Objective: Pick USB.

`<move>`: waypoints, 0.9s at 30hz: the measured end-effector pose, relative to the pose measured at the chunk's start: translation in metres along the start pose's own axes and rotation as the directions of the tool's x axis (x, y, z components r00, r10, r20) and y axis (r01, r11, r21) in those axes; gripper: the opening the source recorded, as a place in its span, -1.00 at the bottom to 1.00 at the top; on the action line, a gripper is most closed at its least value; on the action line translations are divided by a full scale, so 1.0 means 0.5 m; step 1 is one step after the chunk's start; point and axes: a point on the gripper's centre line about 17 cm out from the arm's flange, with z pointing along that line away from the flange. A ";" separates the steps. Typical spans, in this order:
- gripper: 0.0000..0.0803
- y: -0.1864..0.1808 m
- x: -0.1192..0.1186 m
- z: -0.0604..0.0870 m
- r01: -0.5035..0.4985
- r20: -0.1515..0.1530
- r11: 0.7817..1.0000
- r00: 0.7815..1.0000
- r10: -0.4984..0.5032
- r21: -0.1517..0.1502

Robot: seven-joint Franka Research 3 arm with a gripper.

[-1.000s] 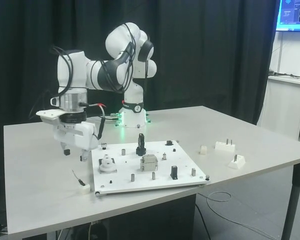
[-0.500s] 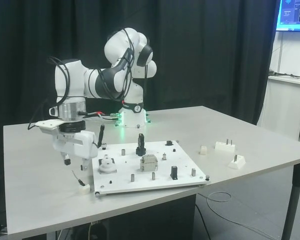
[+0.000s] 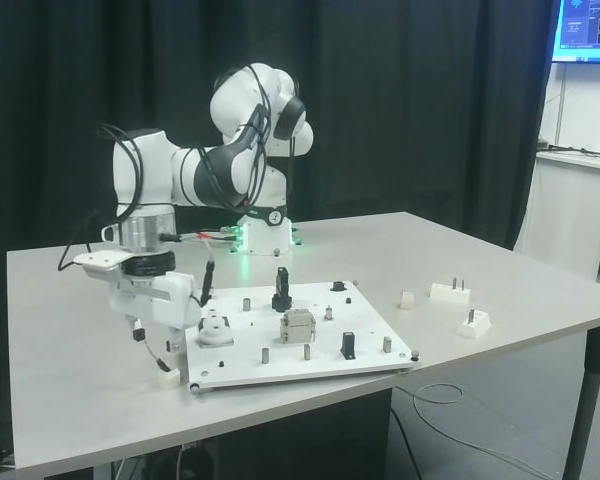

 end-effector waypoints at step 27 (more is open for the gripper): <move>0.99 0.012 -0.009 0.052 0.016 0.012 1.000 1.000 -0.016 -0.020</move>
